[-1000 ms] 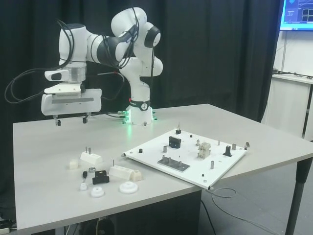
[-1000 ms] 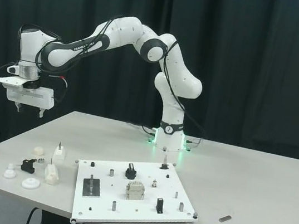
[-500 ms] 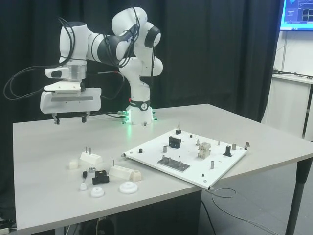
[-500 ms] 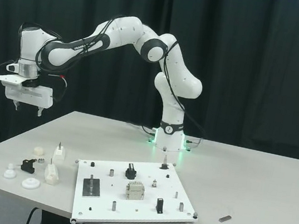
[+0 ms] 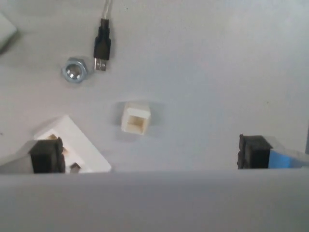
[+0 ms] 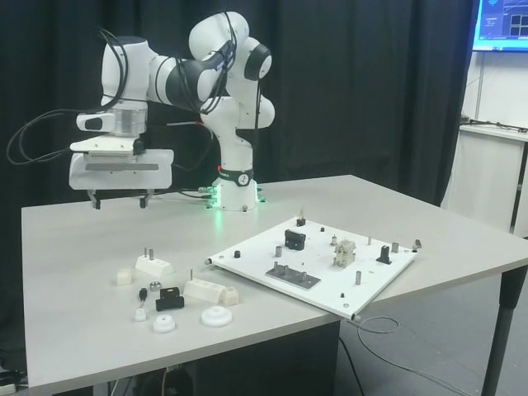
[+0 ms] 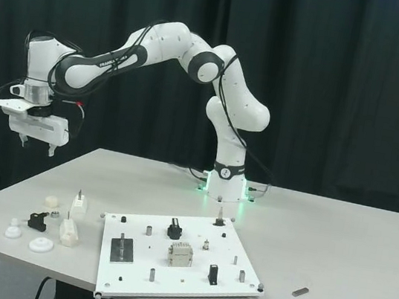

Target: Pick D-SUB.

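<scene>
Grey table (image 6: pixel 74 247) lies open beneath the raised, spread gripper (image 6: pixel 120 199).

Even, bright overhead light falls on the table (image 6: pixel 74 247), and the black curtain (image 7: pixel 330 79) behind stays dark and flat. Shadows under the small parts are soft and short. A green glow rings the arm's base (image 6: pixel 234 202). In the wrist view a pale, unfocused band crosses the near edge.

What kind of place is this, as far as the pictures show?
Probably a robotics lab: a white arm bolted on a grey table, a white board with small fixtures, and black curtains behind.
</scene>
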